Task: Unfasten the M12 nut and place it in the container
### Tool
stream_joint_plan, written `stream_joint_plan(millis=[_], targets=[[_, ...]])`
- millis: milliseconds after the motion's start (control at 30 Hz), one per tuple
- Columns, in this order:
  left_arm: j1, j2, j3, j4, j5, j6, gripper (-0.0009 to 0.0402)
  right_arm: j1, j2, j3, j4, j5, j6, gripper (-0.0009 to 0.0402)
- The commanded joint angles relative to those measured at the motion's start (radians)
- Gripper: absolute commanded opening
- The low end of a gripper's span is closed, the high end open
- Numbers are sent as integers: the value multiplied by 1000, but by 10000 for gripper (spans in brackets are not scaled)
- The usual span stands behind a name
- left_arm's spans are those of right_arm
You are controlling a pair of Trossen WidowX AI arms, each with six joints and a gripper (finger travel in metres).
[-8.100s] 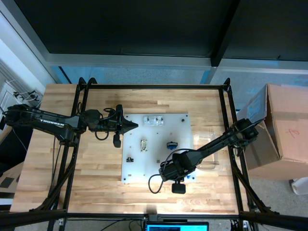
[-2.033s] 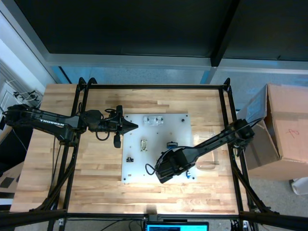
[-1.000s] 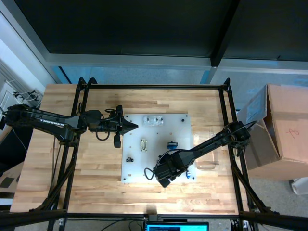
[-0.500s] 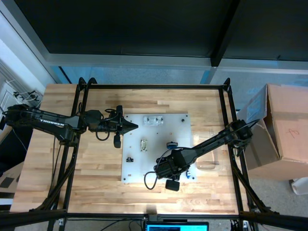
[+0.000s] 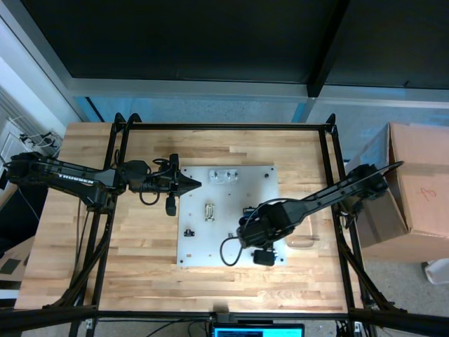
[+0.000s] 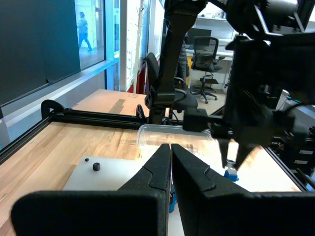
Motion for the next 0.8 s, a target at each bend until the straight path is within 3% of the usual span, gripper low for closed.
stream_joint_plan(millis=[33, 467, 800], targets=[[0, 0, 0, 0, 0, 0, 0, -5, -69, -64, 3, 16, -32, 7], [0, 0, 0, 0, 0, 0, 0, -22, -391, -393, 2, 14, -32, 7], [0, 0, 0, 0, 0, 0, 0, -22, -530, -495, -50, 14, -32, 7]])
